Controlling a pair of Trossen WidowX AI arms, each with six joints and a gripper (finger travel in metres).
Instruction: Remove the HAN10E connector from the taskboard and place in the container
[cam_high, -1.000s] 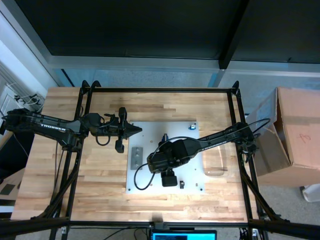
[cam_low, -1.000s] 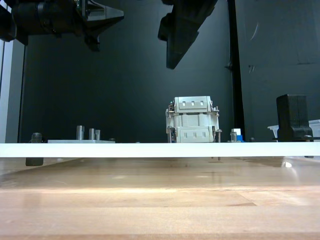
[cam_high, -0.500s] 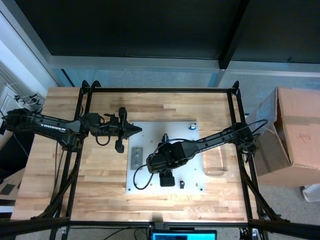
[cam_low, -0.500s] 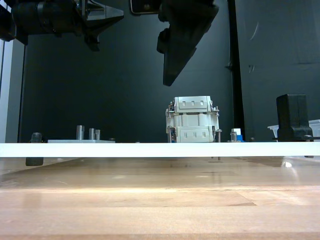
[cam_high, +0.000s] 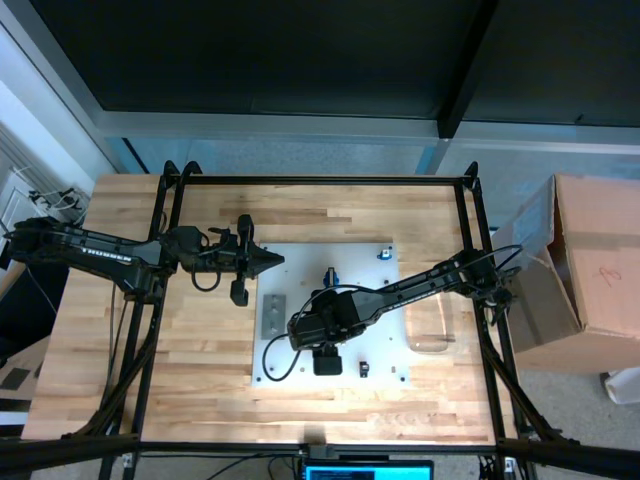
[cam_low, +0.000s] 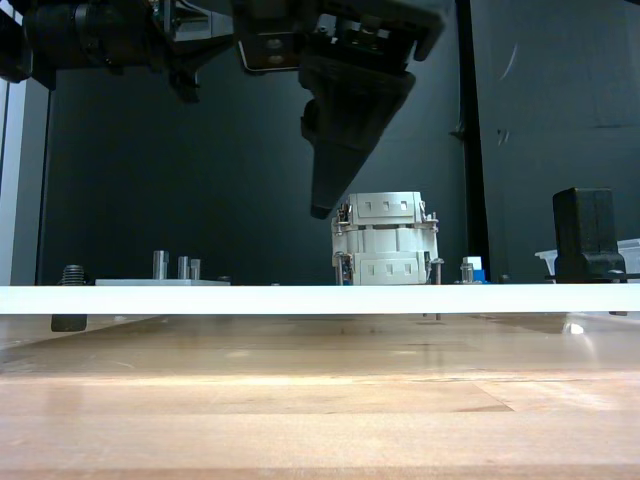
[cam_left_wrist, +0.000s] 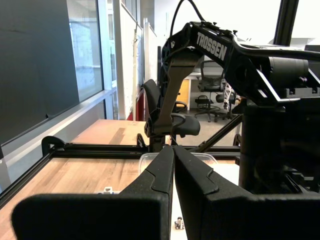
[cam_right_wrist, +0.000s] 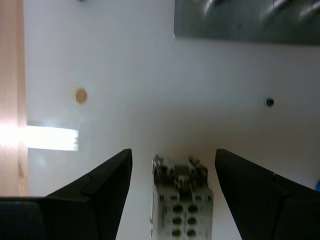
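The wooden bench (cam_high: 200, 380) carries a white board (cam_high: 300, 270), and a clear container (cam_high: 430, 347) sits just beside the board's right edge. The left gripper (cam_left_wrist: 173, 150) hovers high over the board's far left corner, jaws clenched on nothing. The right gripper (cam_right_wrist: 172, 155) hangs low over the grey connector (cam_low: 385, 240), jaws released and spread wide of it. The connector stands upright, seated on the board.

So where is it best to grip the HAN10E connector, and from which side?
Probably the upper half of the HAN10E connector, across its long flat sides, from straight above: it stands upright in its seat. The open right gripper hangs over it; the shut left gripper hovers at the left edge of the taskboard.
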